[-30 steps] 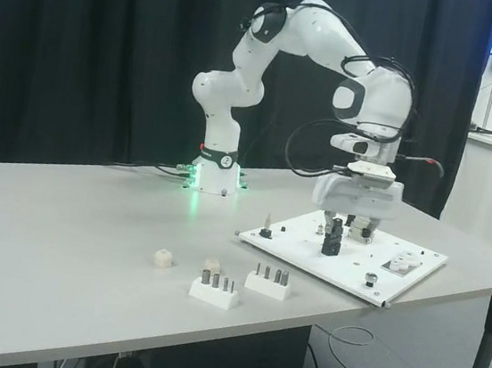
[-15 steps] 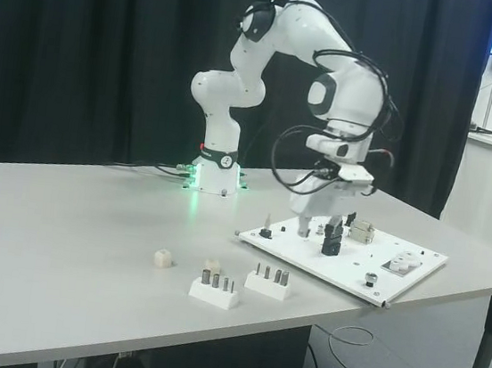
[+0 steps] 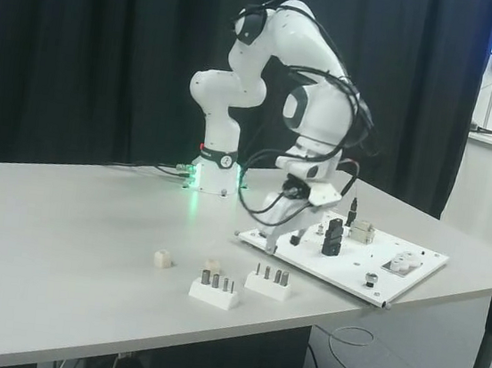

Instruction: Pick square peg 1.

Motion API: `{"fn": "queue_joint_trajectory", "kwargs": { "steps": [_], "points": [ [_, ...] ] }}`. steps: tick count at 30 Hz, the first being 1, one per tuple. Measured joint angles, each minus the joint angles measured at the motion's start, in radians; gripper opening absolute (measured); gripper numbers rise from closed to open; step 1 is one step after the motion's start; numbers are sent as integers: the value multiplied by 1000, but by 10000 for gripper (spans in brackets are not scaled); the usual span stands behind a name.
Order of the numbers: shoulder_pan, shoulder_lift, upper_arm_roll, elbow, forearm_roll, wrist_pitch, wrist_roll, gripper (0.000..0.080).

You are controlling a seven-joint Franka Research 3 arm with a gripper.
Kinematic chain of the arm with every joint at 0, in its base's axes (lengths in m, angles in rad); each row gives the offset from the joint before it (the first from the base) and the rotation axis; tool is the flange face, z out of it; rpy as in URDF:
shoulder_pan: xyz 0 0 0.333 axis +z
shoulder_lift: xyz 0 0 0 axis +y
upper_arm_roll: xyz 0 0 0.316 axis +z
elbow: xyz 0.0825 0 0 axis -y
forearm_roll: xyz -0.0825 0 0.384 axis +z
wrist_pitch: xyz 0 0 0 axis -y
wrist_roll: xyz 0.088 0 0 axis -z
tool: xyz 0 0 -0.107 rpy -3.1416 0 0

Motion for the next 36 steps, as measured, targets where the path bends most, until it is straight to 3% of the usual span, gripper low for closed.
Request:
{"fn": "queue_joint_trajectory", "kwargs": {
  "steps": [9,19,36],
  "points": [
    [-36,21,7,-30,15,0,-37,800],
    [-52,45,8,-56,87,1,-132,800],
    [-49,51,8,-73,91,16,-158,800]
  ]
}}
